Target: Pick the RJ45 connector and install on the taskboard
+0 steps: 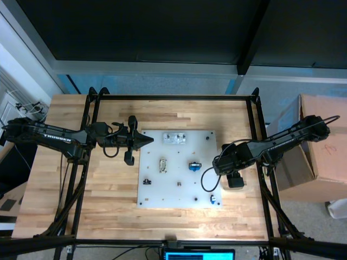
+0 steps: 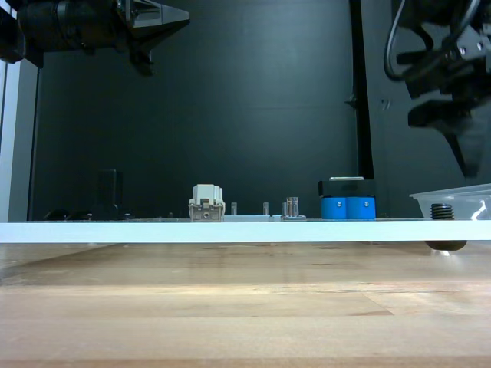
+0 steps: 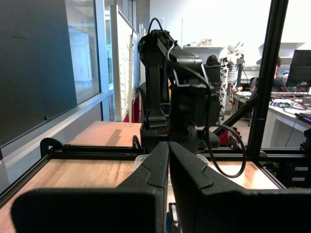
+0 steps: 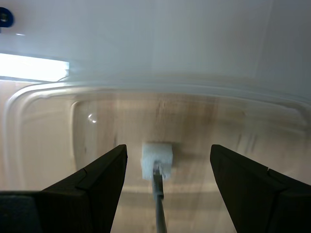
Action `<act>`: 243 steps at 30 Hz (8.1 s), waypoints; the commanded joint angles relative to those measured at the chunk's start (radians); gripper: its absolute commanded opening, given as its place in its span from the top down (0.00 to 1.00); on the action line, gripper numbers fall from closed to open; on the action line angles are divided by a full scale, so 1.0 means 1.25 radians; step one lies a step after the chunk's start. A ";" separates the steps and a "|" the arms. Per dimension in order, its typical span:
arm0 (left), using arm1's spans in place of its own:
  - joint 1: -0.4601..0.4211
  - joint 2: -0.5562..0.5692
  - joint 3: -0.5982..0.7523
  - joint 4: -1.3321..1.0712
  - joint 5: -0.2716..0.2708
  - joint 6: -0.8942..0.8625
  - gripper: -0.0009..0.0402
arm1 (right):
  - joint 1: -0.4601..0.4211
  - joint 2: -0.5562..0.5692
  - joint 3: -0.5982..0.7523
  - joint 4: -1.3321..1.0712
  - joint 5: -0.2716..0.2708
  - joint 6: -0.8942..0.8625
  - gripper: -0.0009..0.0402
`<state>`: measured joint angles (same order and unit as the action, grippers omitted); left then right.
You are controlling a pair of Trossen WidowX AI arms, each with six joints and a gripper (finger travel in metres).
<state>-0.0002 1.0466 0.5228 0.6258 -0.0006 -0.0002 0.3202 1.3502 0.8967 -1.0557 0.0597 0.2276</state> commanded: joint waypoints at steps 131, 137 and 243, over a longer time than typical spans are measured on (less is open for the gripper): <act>0.000 0.000 0.000 0.000 0.000 0.000 0.98 | 0.122 -0.332 -0.215 -0.039 0.004 0.297 0.48; 0.000 0.000 0.000 0.000 0.000 0.000 0.98 | 0.123 -0.307 -0.242 0.020 0.022 0.323 0.49; 0.000 0.000 0.000 0.000 0.000 0.000 0.98 | 0.180 0.376 0.495 -0.171 -0.076 0.244 0.98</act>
<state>-0.0002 1.0470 0.5224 0.6258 -0.0006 -0.0002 0.5446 1.8160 1.5181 -1.2774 -0.0338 0.5327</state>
